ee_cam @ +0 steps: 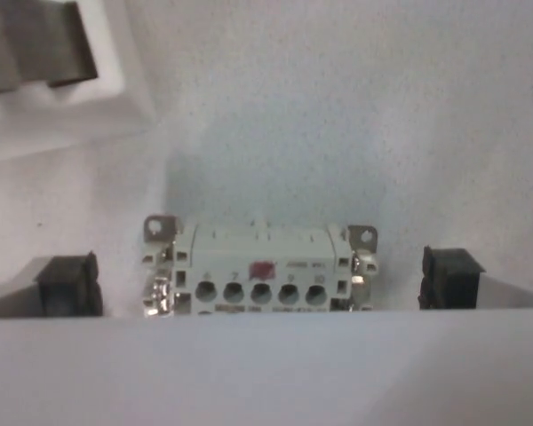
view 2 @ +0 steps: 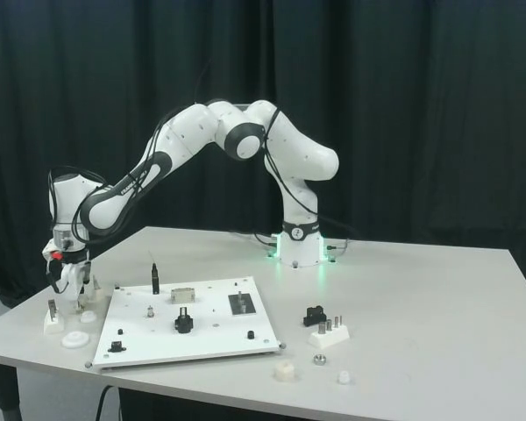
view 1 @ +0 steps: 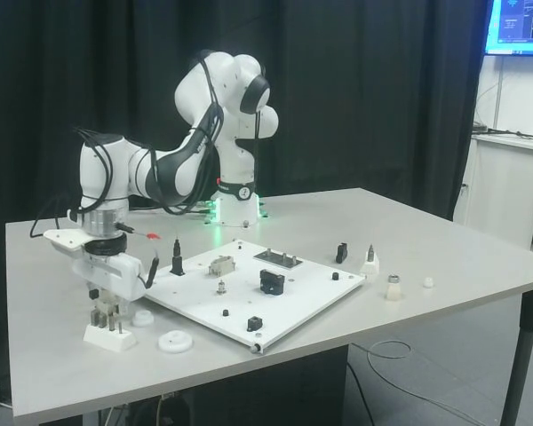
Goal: Pick waterproof.
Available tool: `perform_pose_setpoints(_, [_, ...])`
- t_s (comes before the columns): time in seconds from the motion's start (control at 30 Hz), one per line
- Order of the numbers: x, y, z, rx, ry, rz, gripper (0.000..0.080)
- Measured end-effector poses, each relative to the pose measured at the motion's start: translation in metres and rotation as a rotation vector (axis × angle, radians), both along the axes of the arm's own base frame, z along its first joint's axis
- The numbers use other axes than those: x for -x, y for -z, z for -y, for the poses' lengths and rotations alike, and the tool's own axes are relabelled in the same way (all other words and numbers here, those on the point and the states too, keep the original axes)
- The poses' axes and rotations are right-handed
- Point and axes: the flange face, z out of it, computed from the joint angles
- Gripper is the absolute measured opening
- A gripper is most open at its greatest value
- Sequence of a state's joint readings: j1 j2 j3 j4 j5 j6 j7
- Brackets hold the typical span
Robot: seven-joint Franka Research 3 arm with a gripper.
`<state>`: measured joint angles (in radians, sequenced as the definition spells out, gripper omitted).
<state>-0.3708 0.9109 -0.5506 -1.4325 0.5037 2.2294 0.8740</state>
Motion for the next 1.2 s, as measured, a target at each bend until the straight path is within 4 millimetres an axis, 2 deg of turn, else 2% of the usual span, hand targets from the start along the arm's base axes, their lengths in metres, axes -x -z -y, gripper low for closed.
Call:
perform_pose_setpoints(0.4, [0.0006,0.0096,-0.0019,-0.007,-0.005,-0.011,0.0800])
perform_pose_setpoints(0.7, [0.0000,0.0089,-0.0009,0.000,-0.040,-0.010,0.0800])
perform_pose_setpoints(0.73, [0.0001,0.0089,-0.0008,0.000,-0.044,-0.010,0.0619])
perform_pose_setpoints(1.2, [-0.0019,0.0039,0.0015,0.009,-0.048,-0.004,0.0620])
